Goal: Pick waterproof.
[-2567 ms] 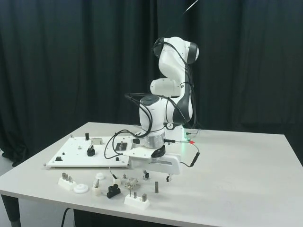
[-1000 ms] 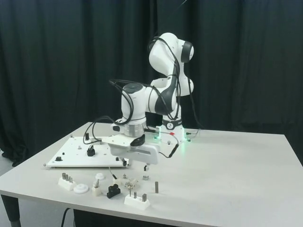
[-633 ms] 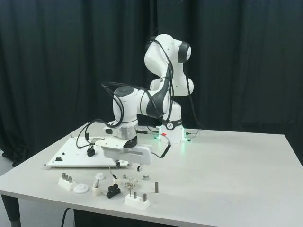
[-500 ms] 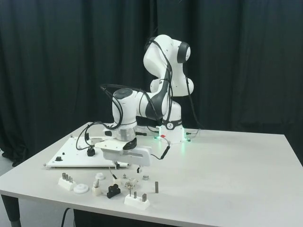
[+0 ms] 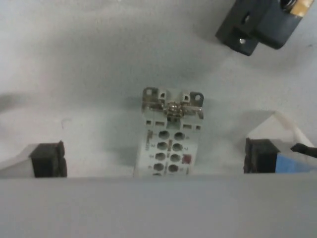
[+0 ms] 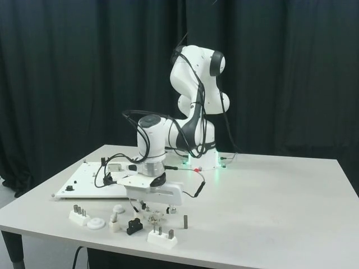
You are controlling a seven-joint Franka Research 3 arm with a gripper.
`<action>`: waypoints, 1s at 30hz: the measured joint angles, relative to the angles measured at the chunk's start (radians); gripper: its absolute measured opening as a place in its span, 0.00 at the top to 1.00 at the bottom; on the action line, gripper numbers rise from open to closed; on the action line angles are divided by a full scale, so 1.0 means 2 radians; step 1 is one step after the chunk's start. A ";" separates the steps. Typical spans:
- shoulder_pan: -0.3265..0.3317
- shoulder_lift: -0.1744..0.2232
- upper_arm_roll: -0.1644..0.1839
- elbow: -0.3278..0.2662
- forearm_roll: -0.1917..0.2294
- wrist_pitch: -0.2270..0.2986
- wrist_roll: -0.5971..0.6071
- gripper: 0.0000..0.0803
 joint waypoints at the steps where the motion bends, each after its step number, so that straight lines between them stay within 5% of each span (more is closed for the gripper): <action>1: 0.000 0.001 0.000 -0.002 0.000 0.003 0.000 0.00; 27: -0.012 0.015 0.014 -0.029 0.006 0.046 0.000 0.00; 28: -0.012 0.016 0.014 -0.029 0.006 0.046 0.000 0.12; 30: -0.013 0.016 0.014 -0.030 0.007 0.047 0.000 0.12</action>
